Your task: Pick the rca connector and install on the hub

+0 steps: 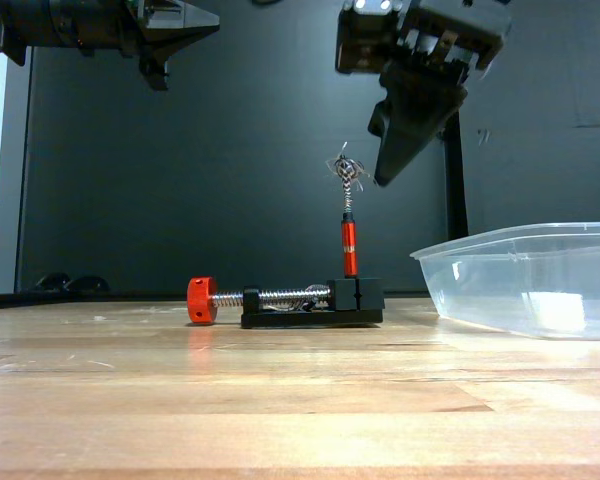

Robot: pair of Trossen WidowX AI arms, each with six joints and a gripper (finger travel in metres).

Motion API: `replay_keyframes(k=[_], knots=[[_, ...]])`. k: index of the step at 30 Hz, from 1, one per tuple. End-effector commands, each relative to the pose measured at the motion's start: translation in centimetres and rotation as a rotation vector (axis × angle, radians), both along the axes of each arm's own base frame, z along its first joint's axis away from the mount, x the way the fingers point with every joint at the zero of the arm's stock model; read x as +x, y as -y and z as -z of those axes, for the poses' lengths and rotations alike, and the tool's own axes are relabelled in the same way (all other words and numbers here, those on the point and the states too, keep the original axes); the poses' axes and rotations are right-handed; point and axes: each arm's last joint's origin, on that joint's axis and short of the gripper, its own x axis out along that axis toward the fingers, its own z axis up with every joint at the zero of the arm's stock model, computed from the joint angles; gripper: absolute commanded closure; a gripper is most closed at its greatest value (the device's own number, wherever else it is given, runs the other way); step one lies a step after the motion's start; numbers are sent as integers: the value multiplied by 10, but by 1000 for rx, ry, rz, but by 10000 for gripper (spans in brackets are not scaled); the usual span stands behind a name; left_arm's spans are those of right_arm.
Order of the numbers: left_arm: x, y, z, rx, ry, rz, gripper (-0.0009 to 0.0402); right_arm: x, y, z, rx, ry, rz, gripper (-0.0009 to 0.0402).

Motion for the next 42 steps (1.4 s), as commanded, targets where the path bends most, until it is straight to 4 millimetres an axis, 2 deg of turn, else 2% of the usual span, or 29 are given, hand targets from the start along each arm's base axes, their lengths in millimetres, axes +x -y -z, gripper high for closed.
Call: replay_keyframes(k=[1,4,7,17,23,32,42], knots=[[0,0,0,0,0,0,392,-11,7,-9,15,107,2,348],[0,0,0,0,0,0,392,-24,15,-17,18,220,-1,398],[0,0,0,0,0,0,392,-37,22,-25,18,368,-1,385],[0,0,0,0,0,0,392,-76,56,-50,2,800,9,393],[0,0,0,0,0,0,392,-100,69,-53,-35,993,52,393],[0,0,0,0,0,0,392,-126,68,-42,-34,1067,49,393],[0,0,0,0,0,0,392,-126,68,-43,-14,1073,30,393]])
